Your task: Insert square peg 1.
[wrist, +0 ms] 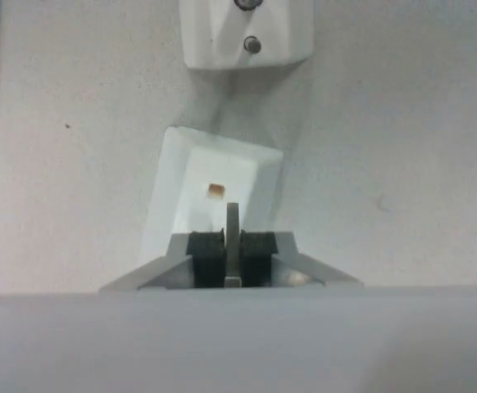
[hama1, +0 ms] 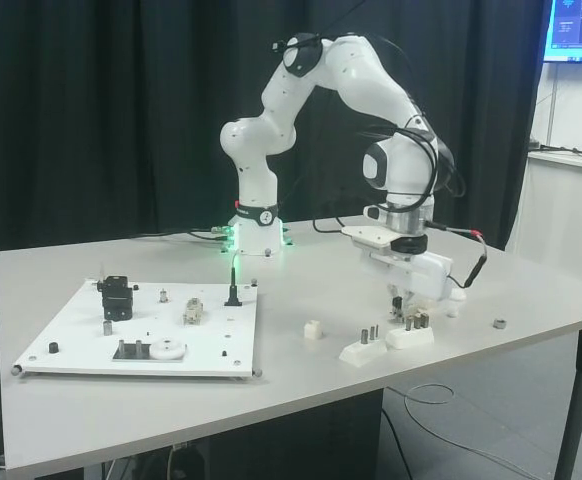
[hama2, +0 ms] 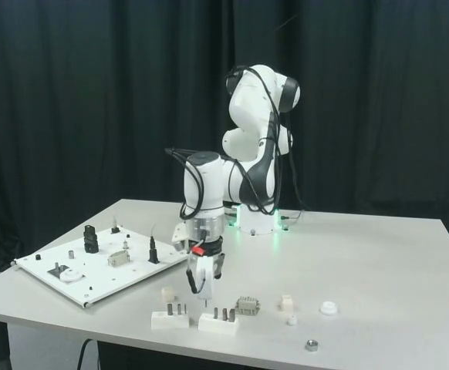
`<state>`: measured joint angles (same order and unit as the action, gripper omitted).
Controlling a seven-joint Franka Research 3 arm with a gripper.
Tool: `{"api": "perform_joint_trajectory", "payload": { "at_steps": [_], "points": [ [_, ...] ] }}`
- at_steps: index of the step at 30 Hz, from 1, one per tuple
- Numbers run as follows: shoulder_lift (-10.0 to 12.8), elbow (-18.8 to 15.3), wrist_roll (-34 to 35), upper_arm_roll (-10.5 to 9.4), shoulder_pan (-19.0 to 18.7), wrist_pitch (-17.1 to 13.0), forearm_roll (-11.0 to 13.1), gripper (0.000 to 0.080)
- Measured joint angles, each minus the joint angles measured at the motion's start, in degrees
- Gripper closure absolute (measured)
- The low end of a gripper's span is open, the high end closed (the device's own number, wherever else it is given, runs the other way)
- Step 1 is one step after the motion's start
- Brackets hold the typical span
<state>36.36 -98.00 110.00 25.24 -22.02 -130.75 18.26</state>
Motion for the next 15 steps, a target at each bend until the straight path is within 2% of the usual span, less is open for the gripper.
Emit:
{"api": "perform_joint_trajectory", "payload": {
  "at_steps": [15],
  "points": [
    [-1.2,0.0,0.0,0.01,0.0,1.6,-1.0,0.0768]
  ]
}}
